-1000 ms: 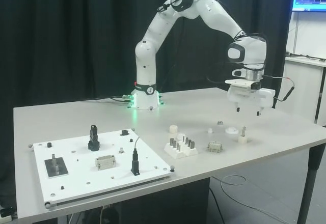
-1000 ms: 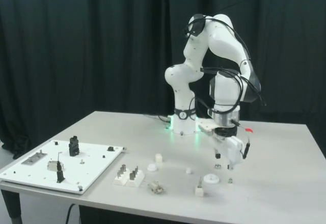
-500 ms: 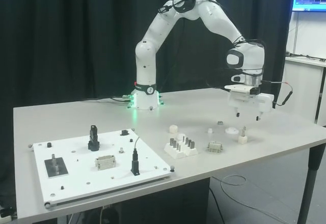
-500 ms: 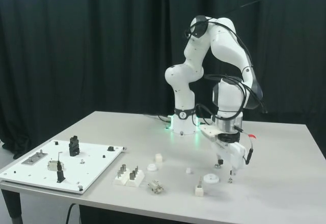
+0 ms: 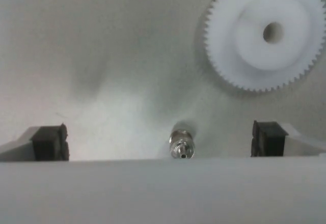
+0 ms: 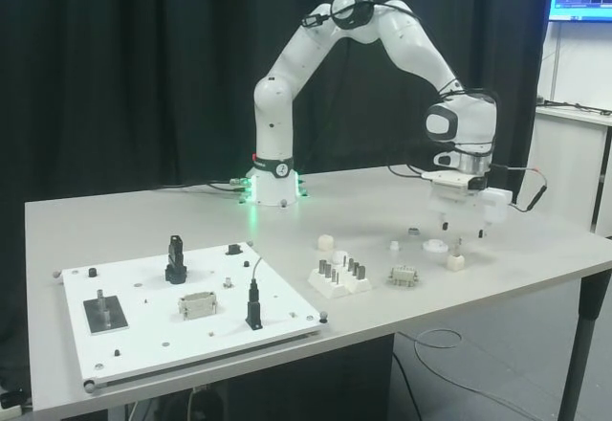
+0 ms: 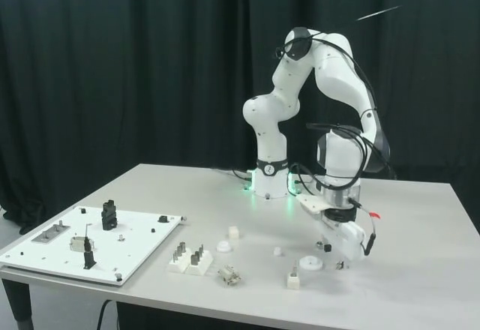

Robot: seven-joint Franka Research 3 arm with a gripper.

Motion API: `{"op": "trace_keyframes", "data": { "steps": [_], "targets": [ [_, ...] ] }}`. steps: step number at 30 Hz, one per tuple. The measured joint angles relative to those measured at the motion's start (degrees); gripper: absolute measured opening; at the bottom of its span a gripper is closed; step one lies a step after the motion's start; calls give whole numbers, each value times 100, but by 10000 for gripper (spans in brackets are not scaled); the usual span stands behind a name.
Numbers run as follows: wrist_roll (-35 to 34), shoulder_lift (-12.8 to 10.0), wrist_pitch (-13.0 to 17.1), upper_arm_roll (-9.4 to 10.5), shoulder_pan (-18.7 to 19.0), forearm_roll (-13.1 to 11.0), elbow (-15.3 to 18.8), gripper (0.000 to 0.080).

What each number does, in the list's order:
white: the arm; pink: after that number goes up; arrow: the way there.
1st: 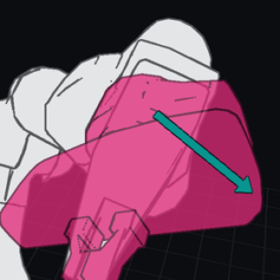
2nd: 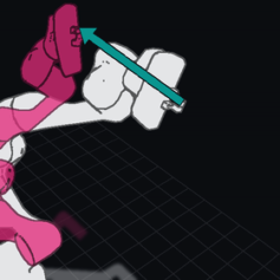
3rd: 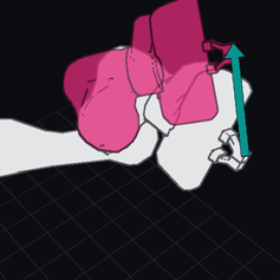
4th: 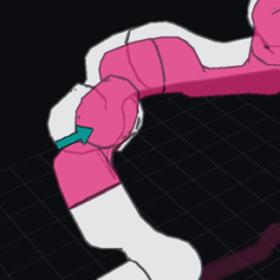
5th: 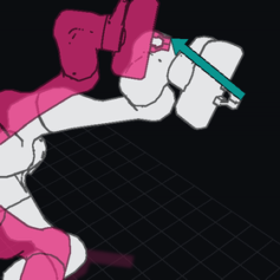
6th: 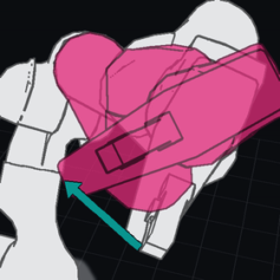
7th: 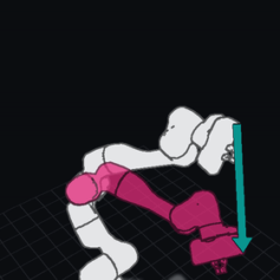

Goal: Pick BNC.

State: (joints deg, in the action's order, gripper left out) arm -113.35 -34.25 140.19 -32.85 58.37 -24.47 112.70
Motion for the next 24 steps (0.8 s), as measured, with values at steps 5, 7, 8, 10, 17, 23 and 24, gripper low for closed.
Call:
{"op": "trace_keyframes", "data": {
  "steps": [5, 7, 8, 10, 17, 23, 24],
  "targets": [
    [0, -75, 2, 45, 0, -19, 0, 800],
    [0, -97, 2, 61, 0, -39, 0, 800],
    [0, -105, 2, 69, 0, -47, -1, 800],
    [-1, -121, 5, 84, 0, -67, -1, 800],
    [-53, -156, 45, 107, 0, -76, -1, 800],
    [-214, -179, 103, 113, 0, -77, -1, 800],
    [-270, -186, 116, 113, 0, -77, -1, 800]
  ]
}}
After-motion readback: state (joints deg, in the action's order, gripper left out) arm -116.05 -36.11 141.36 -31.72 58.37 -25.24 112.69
